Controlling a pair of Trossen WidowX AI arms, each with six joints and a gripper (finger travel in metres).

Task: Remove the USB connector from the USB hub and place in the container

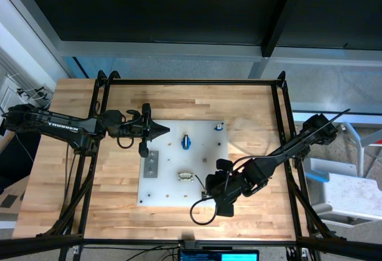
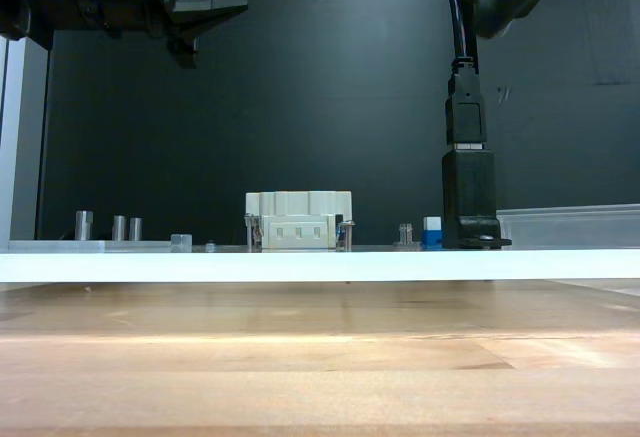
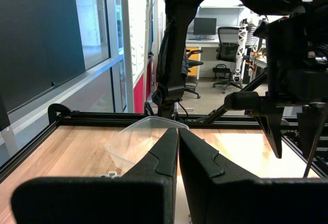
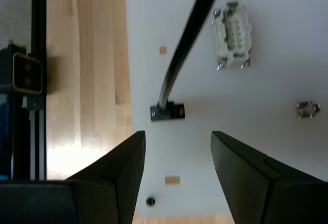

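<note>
As TROSSEN left gripper (image 1: 165,131) hovers, right gripper (image 4: 178,137) gapes over hub (image 2: 470,193).

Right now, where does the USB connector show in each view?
High: USB connector at near edge of board, by open right pincer.
Low: connector upright in USB hub, right of centre.
Left wrist: not made out; shut left pincer over board's left.
Right wrist: connector rising from hub.
Landmark: beige socket.

The wooden table (image 1: 71,153) carries a white task board (image 1: 170,192) lying flat at its middle. A clear container (image 1: 248,131) sits on the wood just beside the board's far right corner.
</note>
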